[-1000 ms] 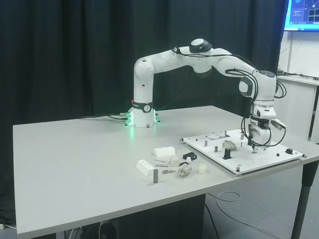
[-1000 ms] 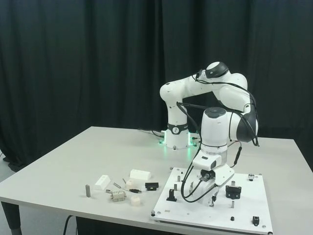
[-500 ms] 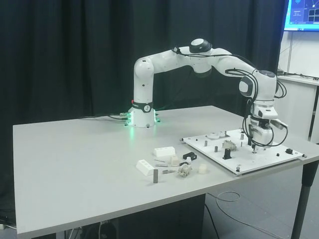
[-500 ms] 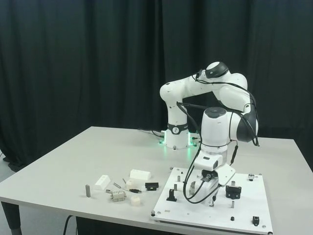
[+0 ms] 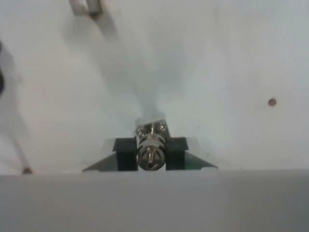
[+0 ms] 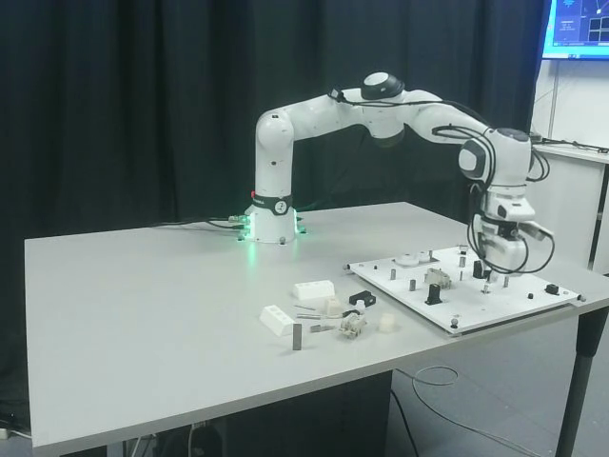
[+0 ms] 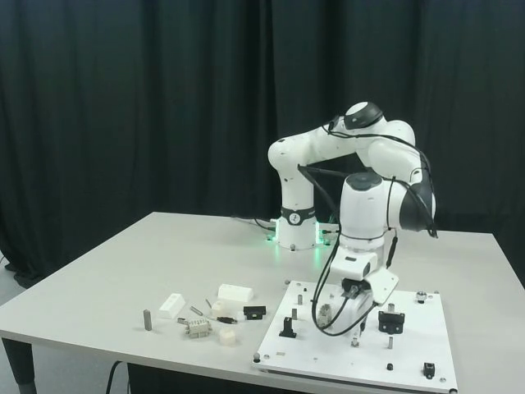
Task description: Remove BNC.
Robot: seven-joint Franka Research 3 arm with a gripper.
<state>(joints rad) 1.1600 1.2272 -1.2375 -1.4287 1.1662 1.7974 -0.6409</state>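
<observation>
The small grey metal BNC connector [image 5: 151,145] sits between the jaws of the gripper [image 5: 151,159], which are closed on it, just above the flat white board [image 5: 203,72]; judging so, removal is under way; next it calls for lifting clear.

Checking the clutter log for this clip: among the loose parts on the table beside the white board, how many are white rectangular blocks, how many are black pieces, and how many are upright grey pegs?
white rectangular blocks: 2
black piece: 1
upright grey peg: 1
Total: 4
</observation>
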